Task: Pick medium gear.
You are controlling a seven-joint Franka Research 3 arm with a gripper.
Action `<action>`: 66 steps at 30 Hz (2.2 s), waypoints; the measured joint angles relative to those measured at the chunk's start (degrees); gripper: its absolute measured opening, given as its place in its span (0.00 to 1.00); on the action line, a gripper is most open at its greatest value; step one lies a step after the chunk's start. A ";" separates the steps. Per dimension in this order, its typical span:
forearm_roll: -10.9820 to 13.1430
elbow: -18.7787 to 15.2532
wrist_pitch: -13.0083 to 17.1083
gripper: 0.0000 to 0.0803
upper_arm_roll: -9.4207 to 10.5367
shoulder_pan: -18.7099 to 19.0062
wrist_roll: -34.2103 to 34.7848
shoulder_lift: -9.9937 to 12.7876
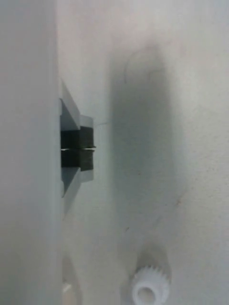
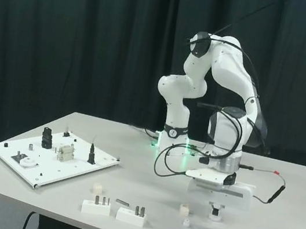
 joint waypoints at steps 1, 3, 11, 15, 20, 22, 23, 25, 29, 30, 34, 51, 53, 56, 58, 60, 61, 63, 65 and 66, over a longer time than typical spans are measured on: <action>0.00 0.38 -0.80 0.00 -0.17 0.00 -0.09 -0.23; 0.00 1.15 -2.26 0.00 -0.48 0.00 -0.16 -0.64; -0.51 3.70 -7.18 0.00 -1.28 0.01 -0.22 -1.78; -0.66 4.65 -8.77 0.00 -1.53 0.07 -0.22 -2.10; -0.68 5.52 -10.52 0.02 -1.80 0.19 -0.22 -2.40; -0.69 5.82 -11.01 0.02 -1.83 0.19 -0.22 -2.47; -0.71 6.02 -11.40 0.02 -1.85 0.20 -0.22 -2.50; -0.73 6.33 -11.96 0.36 -1.87 0.20 -0.22 -2.56; -0.83 6.88 -12.93 0.36 -1.89 0.20 -0.22 -2.75; -0.85 6.96 -13.10 0.36 -1.89 0.20 -0.22 -2.82; -1.03 7.20 -13.90 0.38 -1.90 0.24 -0.18 -3.12; -1.93 7.23 -14.77 0.38 -1.91 0.39 0.25 -3.72; -1.93 7.23 -15.03 0.38 -1.91 0.39 0.30 -3.82; -1.93 7.24 -15.68 0.38 -1.91 0.40 0.32 -4.02; -1.93 7.23 -16.36 0.38 -1.91 0.43 0.32 -4.19; -1.96 7.23 -17.13 0.38 -1.91 0.48 0.32 -4.45; -2.00 7.23 -17.42 0.38 -1.91 0.52 0.32 -4.57; -2.29 7.24 -18.04 0.38 -1.91 0.63 0.32 -4.85; -2.75 7.23 -18.62 0.38 -1.91 0.77 0.32 -5.12; -2.93 7.23 -18.83 0.38 -1.91 0.85 0.33 -5.26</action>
